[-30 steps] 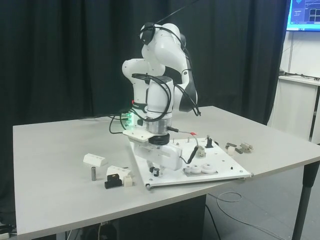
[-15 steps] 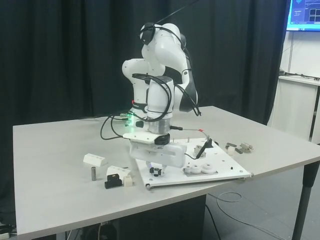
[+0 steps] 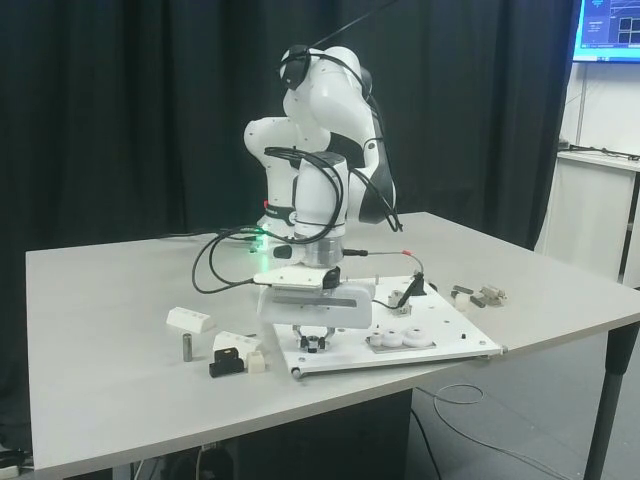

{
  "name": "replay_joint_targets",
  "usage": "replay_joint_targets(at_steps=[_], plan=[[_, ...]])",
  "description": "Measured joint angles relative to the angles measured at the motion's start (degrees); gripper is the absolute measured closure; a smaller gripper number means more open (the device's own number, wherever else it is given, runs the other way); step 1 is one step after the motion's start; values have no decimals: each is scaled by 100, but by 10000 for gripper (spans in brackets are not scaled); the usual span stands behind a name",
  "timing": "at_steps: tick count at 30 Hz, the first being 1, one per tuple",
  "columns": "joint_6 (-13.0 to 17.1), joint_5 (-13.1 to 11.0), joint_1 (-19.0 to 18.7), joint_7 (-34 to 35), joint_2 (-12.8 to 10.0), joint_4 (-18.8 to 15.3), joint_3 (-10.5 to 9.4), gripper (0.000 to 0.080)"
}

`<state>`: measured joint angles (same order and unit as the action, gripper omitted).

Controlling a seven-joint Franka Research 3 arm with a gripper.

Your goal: Remove bolt 4.

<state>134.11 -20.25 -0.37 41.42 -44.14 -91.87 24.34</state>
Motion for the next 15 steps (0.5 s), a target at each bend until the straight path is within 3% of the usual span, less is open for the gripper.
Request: replay_joint_targets(at_steps=[15], plan=[[-1,0,1,-1709,24,-8,-3,558]])
